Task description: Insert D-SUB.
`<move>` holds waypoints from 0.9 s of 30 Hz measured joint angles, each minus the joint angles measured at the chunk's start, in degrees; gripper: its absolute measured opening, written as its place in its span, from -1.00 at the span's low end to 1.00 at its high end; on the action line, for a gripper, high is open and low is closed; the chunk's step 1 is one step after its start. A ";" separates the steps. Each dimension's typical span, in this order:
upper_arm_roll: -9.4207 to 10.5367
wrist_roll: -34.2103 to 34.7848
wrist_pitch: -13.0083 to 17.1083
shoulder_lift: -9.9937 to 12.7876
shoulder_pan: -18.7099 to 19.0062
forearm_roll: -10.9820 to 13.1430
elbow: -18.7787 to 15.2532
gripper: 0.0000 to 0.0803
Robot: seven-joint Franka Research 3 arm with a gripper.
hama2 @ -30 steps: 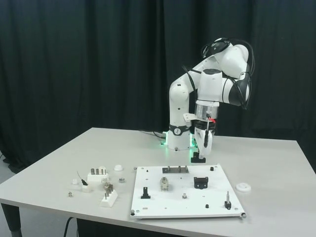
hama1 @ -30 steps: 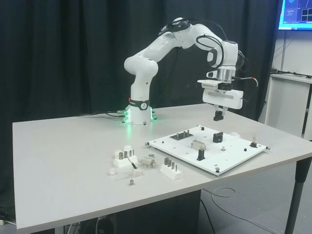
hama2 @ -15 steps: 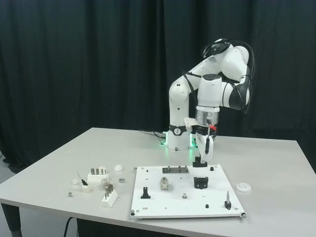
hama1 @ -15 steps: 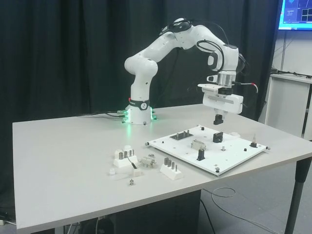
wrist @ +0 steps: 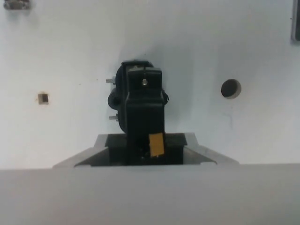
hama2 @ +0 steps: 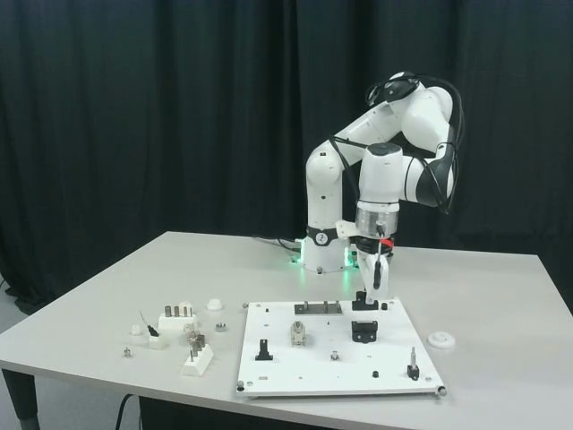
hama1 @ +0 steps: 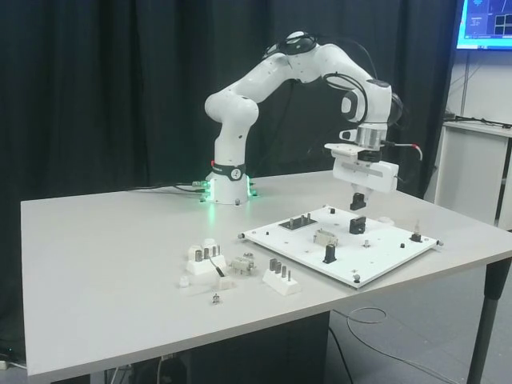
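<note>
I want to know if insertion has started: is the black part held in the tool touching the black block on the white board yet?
Apart. The first room view shows a gap between the held black part and the black block on the white board.

No readable text, labels or numbers anywhere.
</note>
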 joint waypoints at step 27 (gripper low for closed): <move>0.89 0.00 0.09 3.81 -0.33 3.21 0.01 -0.61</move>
